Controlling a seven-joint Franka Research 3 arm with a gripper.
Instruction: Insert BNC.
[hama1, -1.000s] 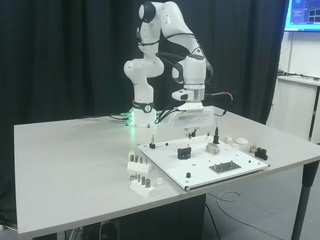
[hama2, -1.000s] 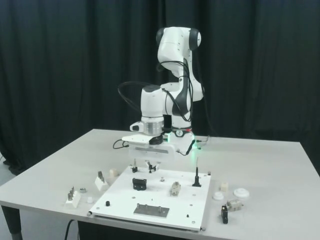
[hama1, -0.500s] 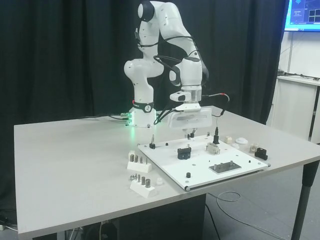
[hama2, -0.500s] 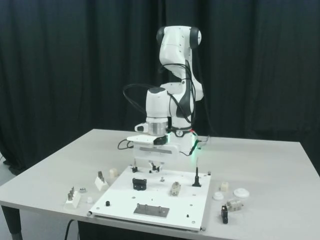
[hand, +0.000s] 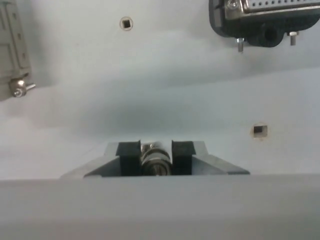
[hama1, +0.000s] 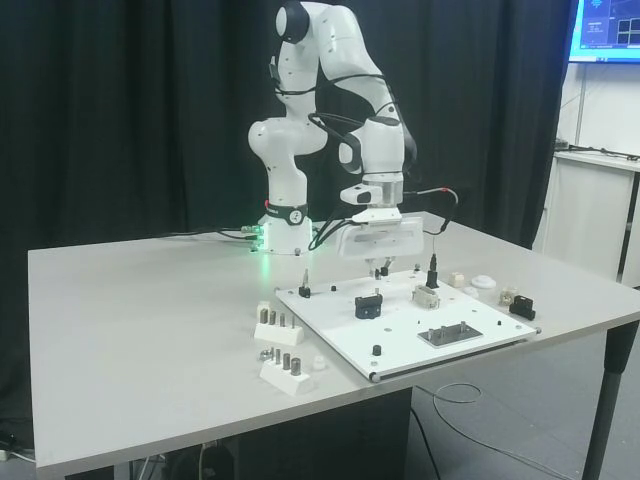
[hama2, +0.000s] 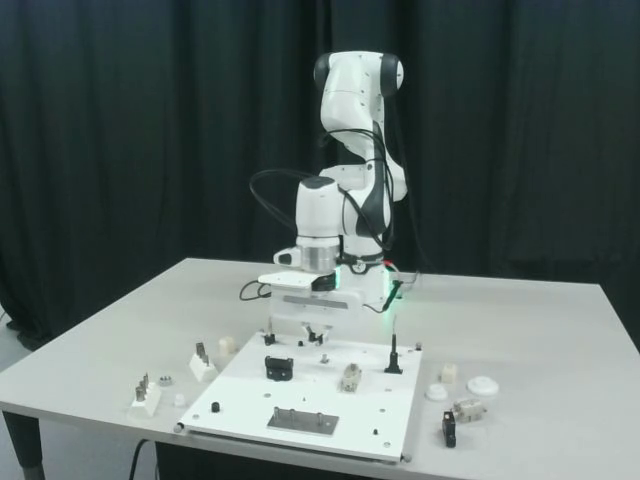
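BNC plug (hand: 154, 159) is held clamped between the fingers (hand: 129, 157), axis pointing down | gripper (hama1: 381, 266) hung over white board (hama1: 400, 325) far edge | mating socket can't be picked out, probably just below

BNC connector (hand: 155, 159) between black fingers (hand: 129, 157); white board (hand: 150, 90) below
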